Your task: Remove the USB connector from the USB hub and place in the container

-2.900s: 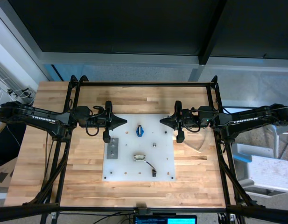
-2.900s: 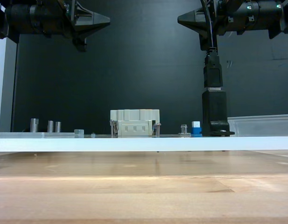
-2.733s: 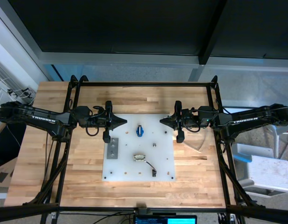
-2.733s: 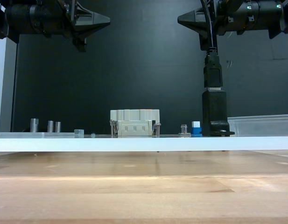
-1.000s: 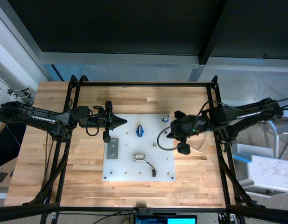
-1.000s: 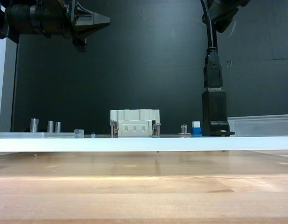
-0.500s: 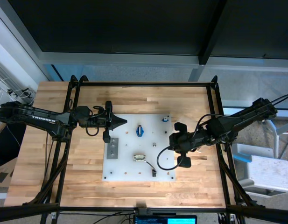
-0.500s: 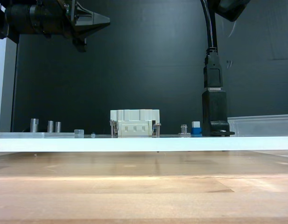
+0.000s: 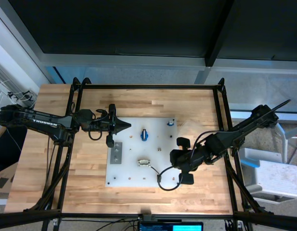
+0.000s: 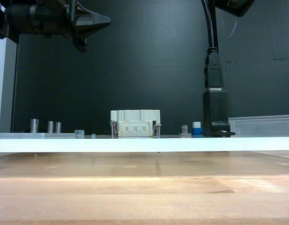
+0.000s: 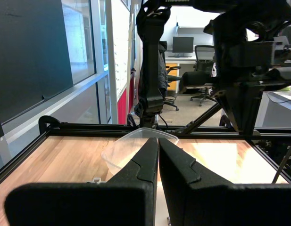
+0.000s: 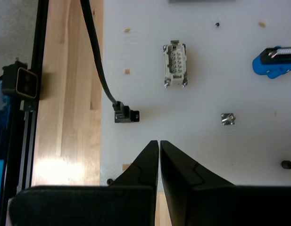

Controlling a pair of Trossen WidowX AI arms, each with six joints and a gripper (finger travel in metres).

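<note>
Right wrist view: the right gripper (image 12: pixel 158 143) hangs over the white board (image 12: pixel 216 155), pointing down, its fingers drawn to a thin slit and holding nothing.
USB connector (image 10: pixel 213 75): plugged upright into the top of the USB hub (image 10: pixel 214 111), with its black cable rising from it. Nothing touches it.
USB hub: stands by the board's near edge, just aside of the right gripper's fingertips and apart from them.
Handling: to my eye the plug is light and stiff and its cable limp. The socket will likely grip, so a firm, straight upward pull seems needed.
Where to hold: the plug's moulded body above the hub, not the cable, which could slip or kink.
Left gripper (image 11: pixel 158 141): parked high over the board's far left corner, fingers together, empty.
Container (image 11: pixel 136 147): a clear tub on the worktop (image 9: pixel 66 183), off the board's right side near the right arm.
Around: a beige multi-pin connector (image 12: pixel 175 63), a blue clip (image 12: pixel 273 61) and a small metal fitting (image 12: pixel 227 118), all well apart from the hub.
In the way: nothing crowds the plug, though the arm's slack cable loop (image 9: pixel 162 186) sags close by, and the fingers must open first.
</note>
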